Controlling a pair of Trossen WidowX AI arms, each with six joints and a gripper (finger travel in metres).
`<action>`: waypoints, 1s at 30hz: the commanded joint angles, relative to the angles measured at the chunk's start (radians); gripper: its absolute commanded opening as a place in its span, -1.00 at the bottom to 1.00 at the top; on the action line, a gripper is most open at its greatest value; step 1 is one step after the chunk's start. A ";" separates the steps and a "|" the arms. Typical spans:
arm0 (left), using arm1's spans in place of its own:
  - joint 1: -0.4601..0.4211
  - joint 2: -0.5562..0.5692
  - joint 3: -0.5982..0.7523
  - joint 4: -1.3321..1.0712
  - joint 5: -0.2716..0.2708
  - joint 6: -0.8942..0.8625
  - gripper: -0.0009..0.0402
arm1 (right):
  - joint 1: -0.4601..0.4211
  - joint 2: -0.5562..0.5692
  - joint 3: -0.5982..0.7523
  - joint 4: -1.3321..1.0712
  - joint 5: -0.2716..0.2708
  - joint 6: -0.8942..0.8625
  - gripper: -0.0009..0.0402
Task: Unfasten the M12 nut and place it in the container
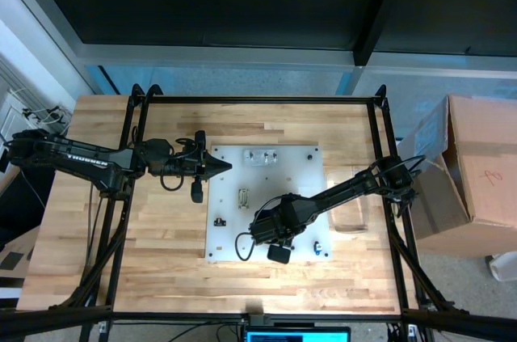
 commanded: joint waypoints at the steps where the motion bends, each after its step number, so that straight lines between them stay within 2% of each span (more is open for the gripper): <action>1: 0.000 0.000 0.000 0.000 0.000 0.000 -0.96 | 0.001 0.001 0.000 0.007 -0.008 0.001 -0.75; 7: 0.000 0.000 0.000 0.000 0.000 0.000 -0.96 | 0.001 -0.022 0.000 0.008 -0.007 0.005 -0.97; 22: 0.000 0.000 0.000 0.001 0.000 0.000 -0.96 | -0.001 -0.158 -0.021 -0.020 -0.002 -0.033 -0.92; 30: 0.000 0.000 0.000 0.003 0.000 0.000 -0.96 | -0.001 -0.294 -0.179 0.003 0.000 -0.026 -0.92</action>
